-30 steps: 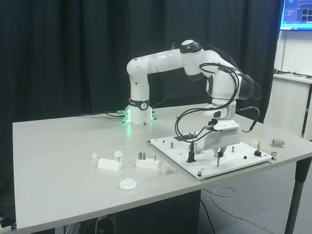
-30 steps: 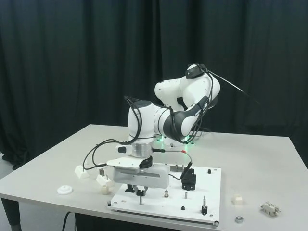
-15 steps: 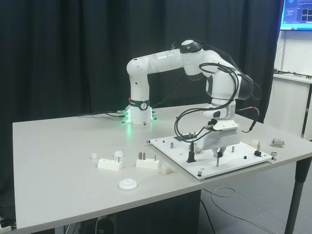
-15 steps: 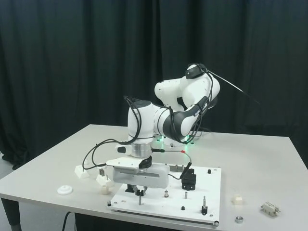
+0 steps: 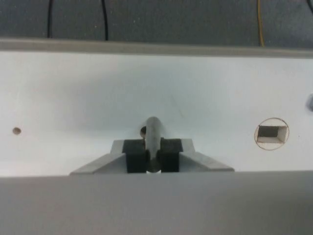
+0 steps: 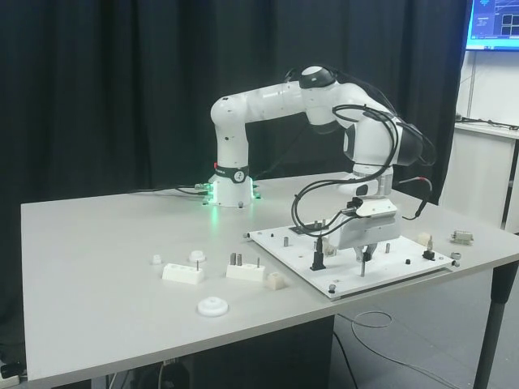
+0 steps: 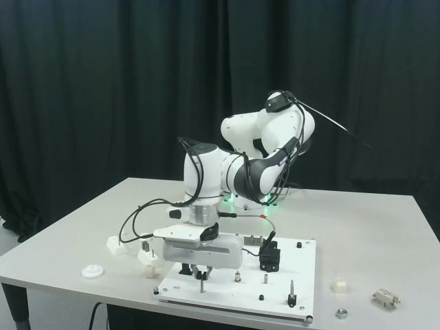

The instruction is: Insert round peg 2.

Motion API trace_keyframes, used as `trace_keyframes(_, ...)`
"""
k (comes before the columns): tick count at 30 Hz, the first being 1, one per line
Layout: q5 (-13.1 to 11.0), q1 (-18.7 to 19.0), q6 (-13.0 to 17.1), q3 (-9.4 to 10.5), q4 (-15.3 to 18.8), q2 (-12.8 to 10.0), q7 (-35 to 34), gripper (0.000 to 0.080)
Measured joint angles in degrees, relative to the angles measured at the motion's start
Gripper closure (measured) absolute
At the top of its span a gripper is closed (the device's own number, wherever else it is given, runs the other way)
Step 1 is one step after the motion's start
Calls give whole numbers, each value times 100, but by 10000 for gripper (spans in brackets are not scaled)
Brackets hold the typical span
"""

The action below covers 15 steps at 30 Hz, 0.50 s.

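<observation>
A thin grey round peg [image 5: 153, 139] stands upright between my black fingertip pads [image 5: 136, 155]; my gripper [image 5: 153, 157] is shut on it. The peg's lower end hangs just over the white board [image 5: 73, 98], beside a small round hole [image 5: 143, 130]. From the first room view the gripper [image 6: 364, 253] holds the peg [image 6: 363, 264] over the board's [image 6: 288, 250] front part. The second room view has the gripper [image 7: 200, 273] and the peg [image 7: 201, 284] near the board's [image 7: 304, 275] front left corner.
A square hole [image 5: 272, 133] lies in the board near the peg. A black connector [image 6: 319, 258] and short posts stand on the board. Two white holder blocks [image 6: 182, 272], a white gear disc [image 6: 212, 306] and a small cube [image 6: 276, 281] lie on the grey table.
</observation>
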State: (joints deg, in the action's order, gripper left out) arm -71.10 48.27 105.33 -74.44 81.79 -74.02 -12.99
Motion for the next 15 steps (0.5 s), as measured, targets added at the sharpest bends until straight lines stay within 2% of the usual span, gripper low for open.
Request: trace_keyframes(15, 40, 18, -129, -5, 1, 9, 0, 744)
